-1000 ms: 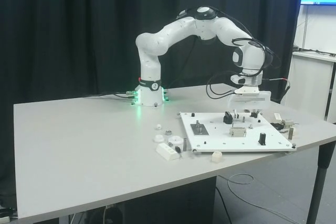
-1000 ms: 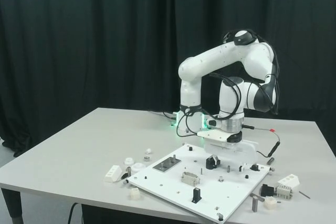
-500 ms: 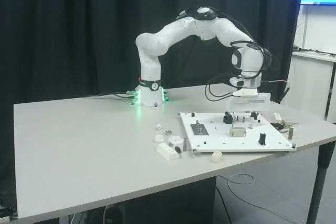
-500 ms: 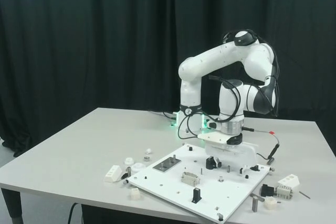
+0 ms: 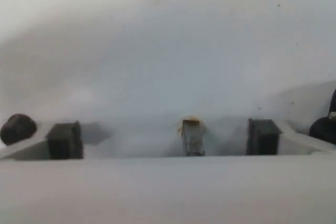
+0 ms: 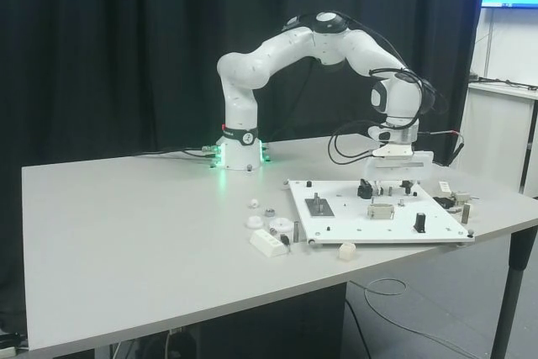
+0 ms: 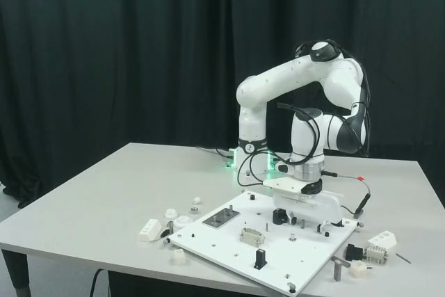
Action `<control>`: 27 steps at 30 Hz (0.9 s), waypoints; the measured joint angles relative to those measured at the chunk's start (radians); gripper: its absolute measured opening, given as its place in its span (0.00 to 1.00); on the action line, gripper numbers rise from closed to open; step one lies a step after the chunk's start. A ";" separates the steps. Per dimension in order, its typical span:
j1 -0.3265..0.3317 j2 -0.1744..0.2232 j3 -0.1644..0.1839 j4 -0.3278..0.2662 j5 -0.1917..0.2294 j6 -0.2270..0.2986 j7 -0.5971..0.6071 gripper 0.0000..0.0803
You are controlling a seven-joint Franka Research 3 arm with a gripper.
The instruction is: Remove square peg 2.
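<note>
Between the fingertips in the wrist view stands a small upright grey square peg [image 5: 192,137] on the white board [image 5: 168,66]. My gripper [image 5: 163,138] is open, with one black fingertip [image 5: 64,140] on each side of the peg and a gap left to both. In the room views the gripper [image 6: 392,179] [image 7: 304,218] hangs low over the far right part of the board [image 6: 353,229] [image 7: 222,245]. There the peg [image 7: 304,225] is only partly seen under the hand.
On the board are a black block [image 7: 279,215], a grey plate with a post [image 7: 220,216], a connector [image 7: 252,235] and a black upright piece [image 7: 260,259]. Several white parts [image 6: 269,241] lie on the table beside the board. More loose parts [image 7: 375,247] lie past its other edge.
The arm has swung the gripper a little sideways across the board and lowered it, so the fingertips now straddle the peg. Nothing on the board has moved.
</note>
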 joint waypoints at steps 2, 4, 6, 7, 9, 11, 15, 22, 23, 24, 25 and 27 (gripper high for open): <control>0.000 -0.002 0.001 0.000 0.001 0.000 0.006 0.86; 0.000 -0.004 0.001 0.000 0.003 0.000 0.014 0.86; 0.000 -0.007 0.001 0.000 0.004 0.000 0.020 0.86; 0.000 -0.009 0.001 0.000 0.006 0.000 0.022 0.86; 0.000 -0.012 0.002 0.000 0.008 0.000 0.026 0.86; 0.000 -0.014 0.002 -0.001 0.010 0.000 0.027 0.86; 0.000 -0.016 0.001 -0.005 0.009 0.000 0.027 0.41; 0.000 -0.015 -0.004 -0.017 0.010 -0.001 0.027 0.21; 0.000 -0.015 -0.004 -0.017 0.010 -0.001 0.027 0.21; 0.000 -0.015 -0.004 -0.017 0.010 -0.001 0.027 0.08; 0.000 -0.015 -0.004 -0.017 0.010 -0.001 0.027 0.08; 0.000 -0.015 -0.004 -0.017 0.010 -0.001 0.027 0.08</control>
